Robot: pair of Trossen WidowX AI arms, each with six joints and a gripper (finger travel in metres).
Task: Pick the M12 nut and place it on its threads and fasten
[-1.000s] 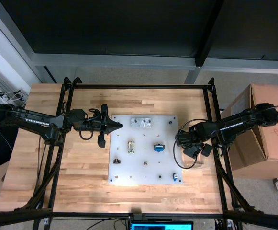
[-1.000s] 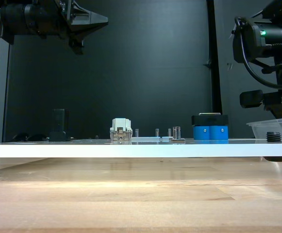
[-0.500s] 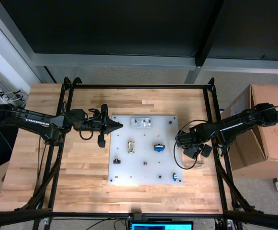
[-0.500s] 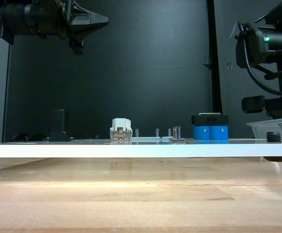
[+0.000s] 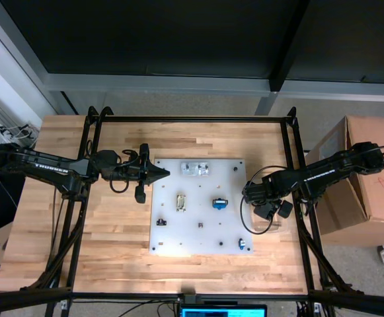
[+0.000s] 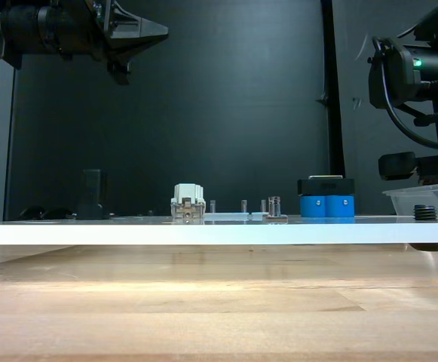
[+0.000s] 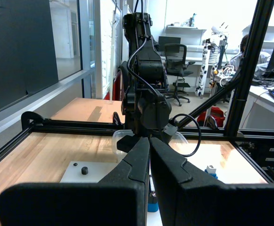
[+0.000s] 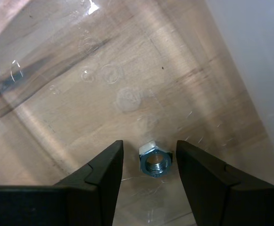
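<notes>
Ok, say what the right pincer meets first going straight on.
The right pincer, open over the clear tray, points at the silver nut lying free on the tray's floor. Likely its fingers straddle the nut and meet that floor first; depth is unclear. Left pincer hangs shut by the board's left edge.

A small silver hexagonal nut [image 8: 155, 161] shows a bluish sheen on the clear plastic tray [image 8: 103, 70], pale streaked wood grain showing through, between the matte-black fingers of the right gripper [image 8: 149, 149]. The left gripper [image 5: 157, 173], at the board's far left corner, is black too. The flat white task board [image 5: 178, 231] (bearing a bright blue block [image 6: 326, 205] and a black ribbed stud [image 6: 425, 213]) lies on the blond, striped wooden table [image 5: 112, 231].
</notes>
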